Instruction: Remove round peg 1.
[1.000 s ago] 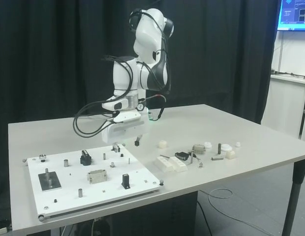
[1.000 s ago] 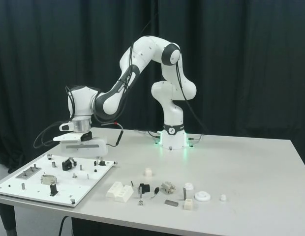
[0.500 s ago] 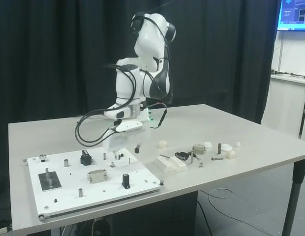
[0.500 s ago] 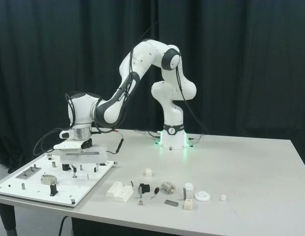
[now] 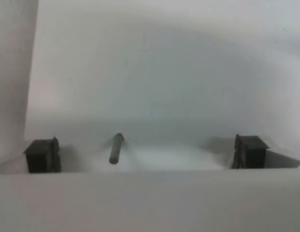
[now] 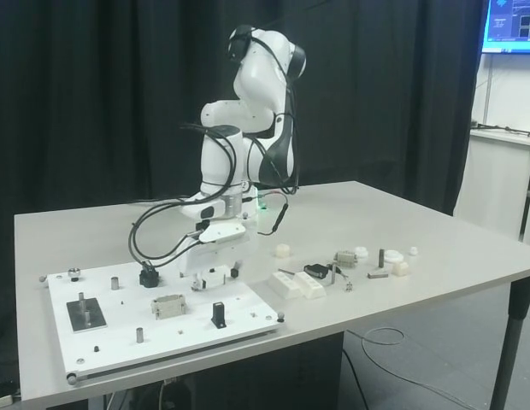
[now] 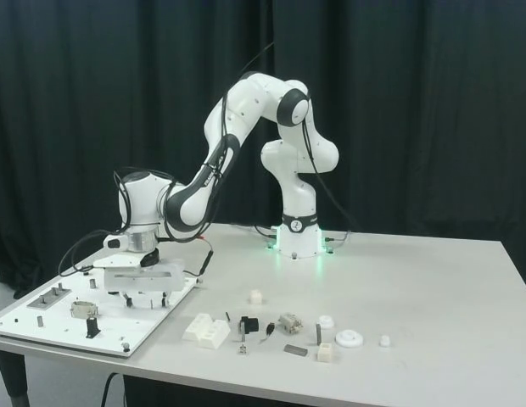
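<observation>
Peg (image 5: 116, 148) is a thin grey round pin standing up out of the white board (image 6: 120, 329), and in the wrist view it leans a bit off vertical, though that could just be the camera angle. It sits in the gap between the two black fingertips, clearly closer to one than the other, and touching neither.

Going big to small for the rest: the grey tabletop (image 7: 433, 288) carries everything. The white arm (image 7: 246, 110) reaches from its base, with a green light at the foot, down over the board's far edge. The board lies at one end of the tabletop and has a grey plate with a post (image 6: 84, 313), a couple of short grey pegs, a connector block (image 6: 165, 306) and a few small black parts on it. Beside the board is a scatter of loose white and grey bits (image 6: 342, 260).

Gripper (image 5: 145, 153) is down low right over the board, jaws spread wide and holding nothing. One fingertip (image 5: 42, 155) and the other fingertip (image 5: 250, 152) sit at about the peg's height. From the room views you can't really pick the peg out under the gripper (image 6: 215, 273).
</observation>
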Available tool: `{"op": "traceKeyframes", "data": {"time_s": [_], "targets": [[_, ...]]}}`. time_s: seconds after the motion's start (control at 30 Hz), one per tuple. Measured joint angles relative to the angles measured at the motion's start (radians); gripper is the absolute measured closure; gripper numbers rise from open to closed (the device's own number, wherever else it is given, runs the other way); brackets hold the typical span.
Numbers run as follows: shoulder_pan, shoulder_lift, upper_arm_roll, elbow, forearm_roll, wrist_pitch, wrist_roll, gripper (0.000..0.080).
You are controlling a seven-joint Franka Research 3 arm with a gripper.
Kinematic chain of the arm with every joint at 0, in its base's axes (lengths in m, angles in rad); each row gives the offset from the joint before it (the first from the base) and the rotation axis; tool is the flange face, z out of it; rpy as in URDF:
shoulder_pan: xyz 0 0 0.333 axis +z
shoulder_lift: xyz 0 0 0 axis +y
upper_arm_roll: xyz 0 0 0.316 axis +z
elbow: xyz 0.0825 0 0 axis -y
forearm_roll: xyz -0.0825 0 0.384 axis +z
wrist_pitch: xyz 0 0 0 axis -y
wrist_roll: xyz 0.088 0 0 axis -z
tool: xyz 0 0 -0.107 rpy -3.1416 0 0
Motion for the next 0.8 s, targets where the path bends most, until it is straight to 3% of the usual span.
{"op": "traceKeyframes", "data": {"time_s": [0.27,0.3,0.33,0.37,0.53,0.57,0.73,0.77,0.8], "targets": [[-0.009,0.004,0.007,0.0,0.0,0.011,0.0,0.0003],[-0.009,0.004,0.007,0.0,0.0,0.011,0.0,0.0114],[-0.009,0.003,0.007,0.0,0.0,0.01,0.0,0.0114],[-0.009,0.003,0.007,0.0,0.0,0.009,0.0,0.029],[-0.009,0.0,0.007,0.0,0.0,0.004,0.0,0.029],[-0.009,-0.001,0.008,0.0,0.0,-0.001,0.0,0.0473],[-0.006,-0.006,0.01,0.0,0.0,-0.028,0.0,0.0473],[-0.006,-0.007,0.011,0.0,0.0,-0.032,0.0,0.0634],[-0.006,-0.008,0.012,0.0,0.0,-0.035,0.0,0.0634]]}}
